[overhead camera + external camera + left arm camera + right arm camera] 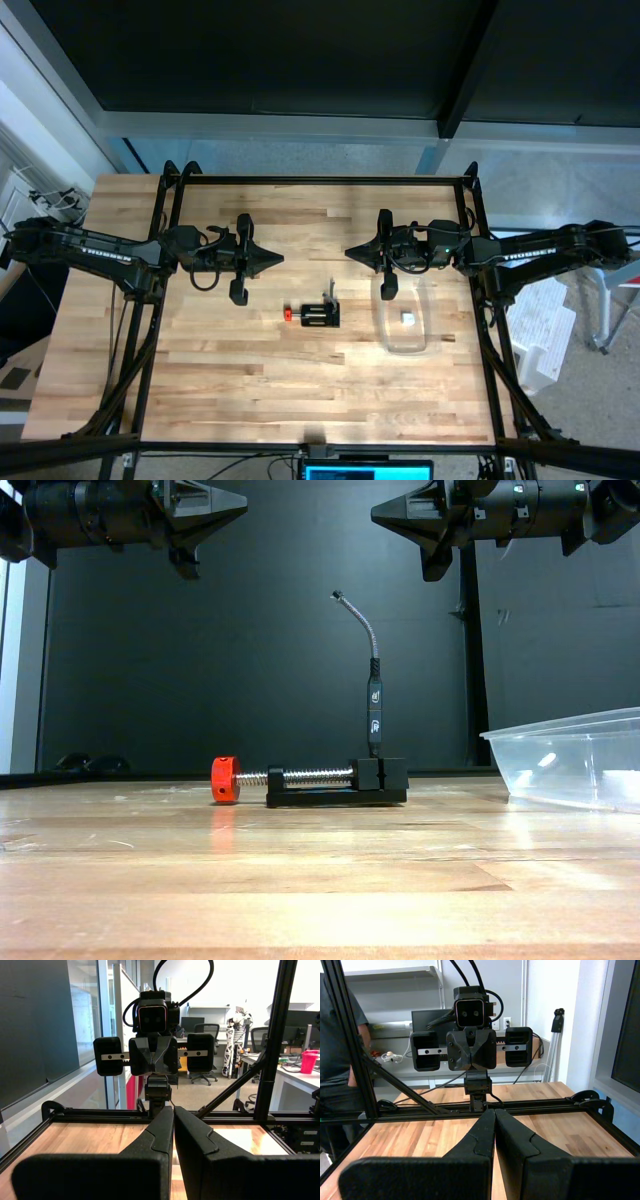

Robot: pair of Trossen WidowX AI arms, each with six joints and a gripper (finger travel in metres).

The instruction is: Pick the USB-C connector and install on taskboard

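1. The black USB-C connector (374,705) stands upright on the black vise with a red knob (335,783), with nothing holding it. Its grey braided cable (362,625) curves upward from it.
2. The vise sits on the pale wooden surface (300,880), near a clear plastic tray (570,765) that holds a small white block (407,318).
3. The left hand (173,1111) hangs high above the surface, to the left of the vise. Its fingers are pressed together and empty.
4. The right hand (495,1111) hangs high, facing the left hand and well apart from the connector. Its fingers are pressed together and empty.
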